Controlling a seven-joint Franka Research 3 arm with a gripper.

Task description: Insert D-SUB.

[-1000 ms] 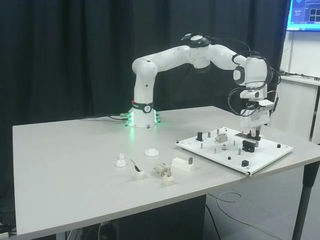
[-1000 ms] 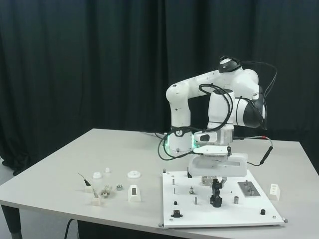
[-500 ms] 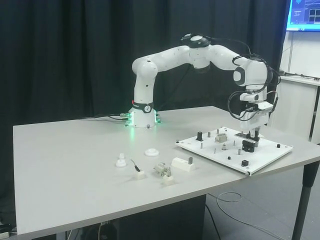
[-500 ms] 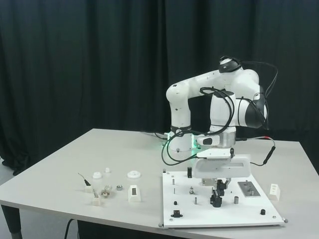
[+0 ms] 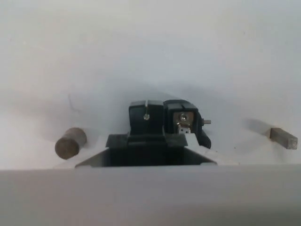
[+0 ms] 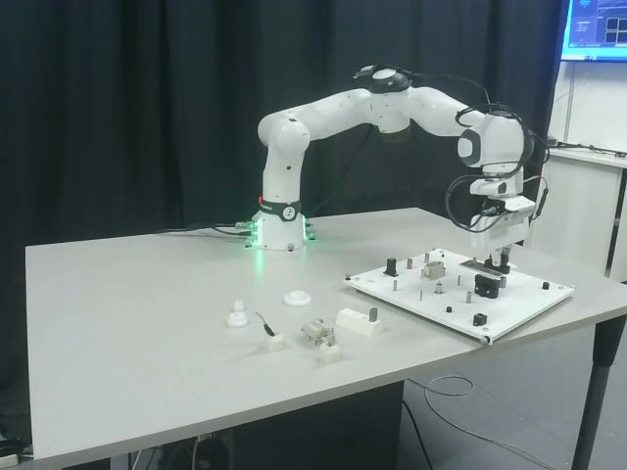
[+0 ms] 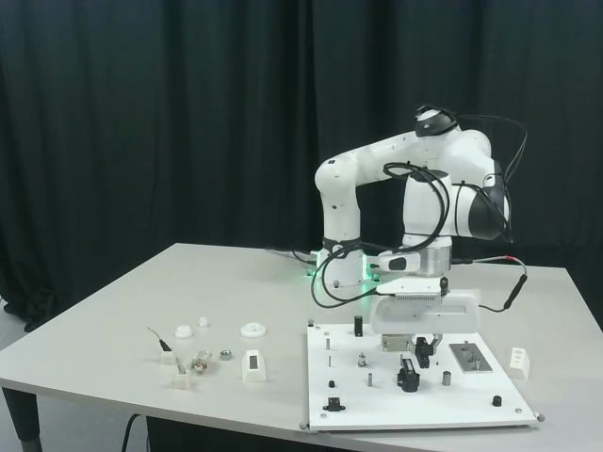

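Note:
A black D-SUB connector stands upright on the white assembly board, near the board's middle. It is also visible from the side as a black connector. My gripper hangs a little above the board, just off to one side of the connector and apart from it. The wrist view shows no fingertips, only a grey out-of-focus band along its lower edge.
On the board stand a short round peg, a small block, a grey metal socket and other black and grey fittings. Loose white parts lie beside it: a gear, a block and a small piece.
My gripper has risen from the black connector and shifted slightly sideways. The connector stays in place on the board.

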